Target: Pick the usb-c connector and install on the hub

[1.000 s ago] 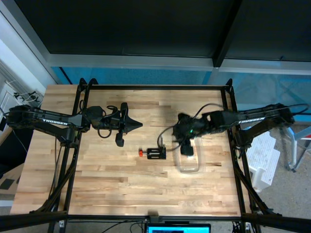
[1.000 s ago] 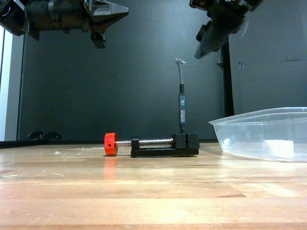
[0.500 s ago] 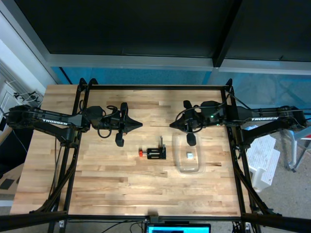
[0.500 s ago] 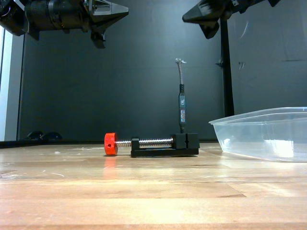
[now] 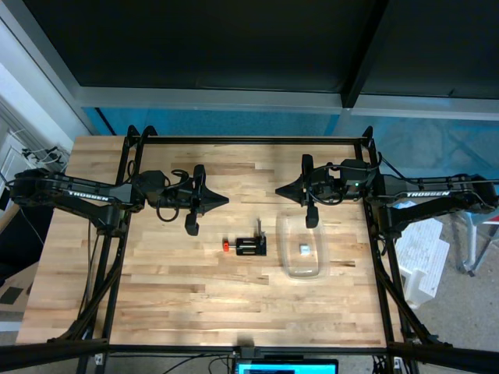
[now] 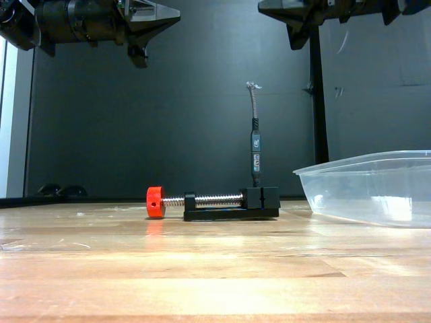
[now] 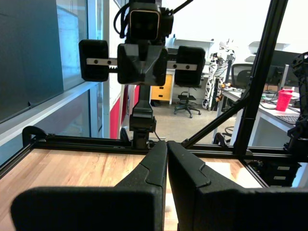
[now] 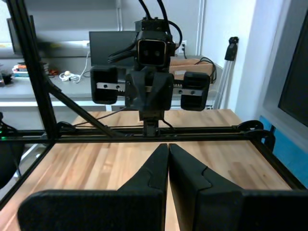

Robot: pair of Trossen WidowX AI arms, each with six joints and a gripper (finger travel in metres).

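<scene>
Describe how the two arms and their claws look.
The left arm and right arm are black with white TROSSEN lettering. The left claw, over the table's left half, and the right claw, over its right half, each taper to a pointed black wedge. Black cables loop beside each wrist.

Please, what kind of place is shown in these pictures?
Probably a robotics lab: the left gripper and right gripper, both shut, hang above a wooden table where a cable stands in a small clamp; an office chair and a monitor stand behind.

Blk left claw [image 5: 224,200], right claw [image 5: 278,191], clamp [image 5: 251,248]; red knob [image 5: 226,245]; clear tub [image 5: 302,275]; pale wood table [image 5: 171,296].
</scene>
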